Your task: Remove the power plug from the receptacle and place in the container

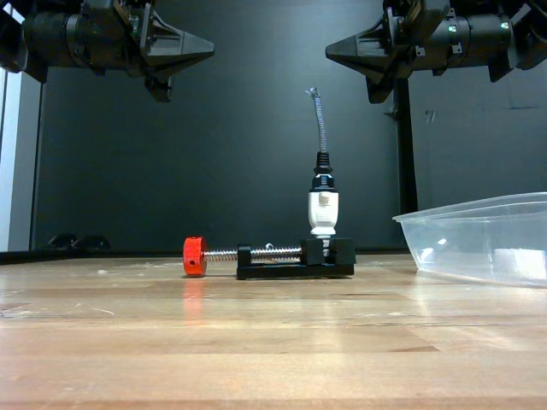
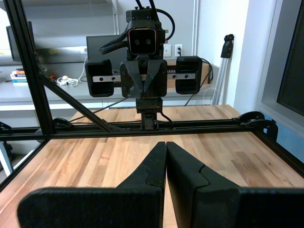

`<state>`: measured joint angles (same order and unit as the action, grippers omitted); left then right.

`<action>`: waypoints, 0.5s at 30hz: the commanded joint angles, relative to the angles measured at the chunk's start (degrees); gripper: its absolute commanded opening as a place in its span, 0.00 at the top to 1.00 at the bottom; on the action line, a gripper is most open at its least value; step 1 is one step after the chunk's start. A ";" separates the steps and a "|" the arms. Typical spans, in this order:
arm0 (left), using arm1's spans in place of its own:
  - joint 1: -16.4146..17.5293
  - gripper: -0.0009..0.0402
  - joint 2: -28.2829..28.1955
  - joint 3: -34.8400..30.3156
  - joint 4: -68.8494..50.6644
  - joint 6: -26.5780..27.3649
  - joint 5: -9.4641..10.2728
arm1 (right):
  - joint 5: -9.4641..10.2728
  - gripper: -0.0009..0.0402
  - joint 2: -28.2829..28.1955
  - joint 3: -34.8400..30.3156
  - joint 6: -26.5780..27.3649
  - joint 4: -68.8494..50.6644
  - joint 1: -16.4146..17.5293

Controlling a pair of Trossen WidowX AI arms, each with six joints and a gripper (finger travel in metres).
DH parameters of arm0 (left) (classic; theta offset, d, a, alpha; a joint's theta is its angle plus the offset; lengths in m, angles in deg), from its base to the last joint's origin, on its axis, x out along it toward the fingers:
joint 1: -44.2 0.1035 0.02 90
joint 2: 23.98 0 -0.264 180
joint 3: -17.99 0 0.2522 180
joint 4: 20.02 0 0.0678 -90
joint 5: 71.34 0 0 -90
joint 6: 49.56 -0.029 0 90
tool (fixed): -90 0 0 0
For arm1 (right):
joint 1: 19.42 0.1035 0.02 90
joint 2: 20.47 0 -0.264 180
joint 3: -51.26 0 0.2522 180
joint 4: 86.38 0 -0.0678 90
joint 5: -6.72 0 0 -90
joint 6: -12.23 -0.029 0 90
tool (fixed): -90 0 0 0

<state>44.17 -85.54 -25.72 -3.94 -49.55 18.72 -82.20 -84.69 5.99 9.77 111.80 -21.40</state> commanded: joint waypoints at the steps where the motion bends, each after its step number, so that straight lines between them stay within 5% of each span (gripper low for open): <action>1: 0.02 0.98 -0.02 0.00 0.02 0.00 0.00 | 0.04 0.98 -0.02 -0.13 -0.07 0.02 0.04; 8: 0.02 0.98 -0.04 0.00 0.02 0.00 -0.02 | 0.07 0.98 -0.02 -0.13 -0.20 0.00 0.07; 15: 0.04 0.98 -0.04 0.00 0.02 0.00 -0.02 | 2.16 0.98 0.50 -3.56 -0.11 -9.70 0.20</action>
<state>44.19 -85.56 -25.70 -3.91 -49.53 18.72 -80.71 -84.37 3.83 9.60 105.68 -21.24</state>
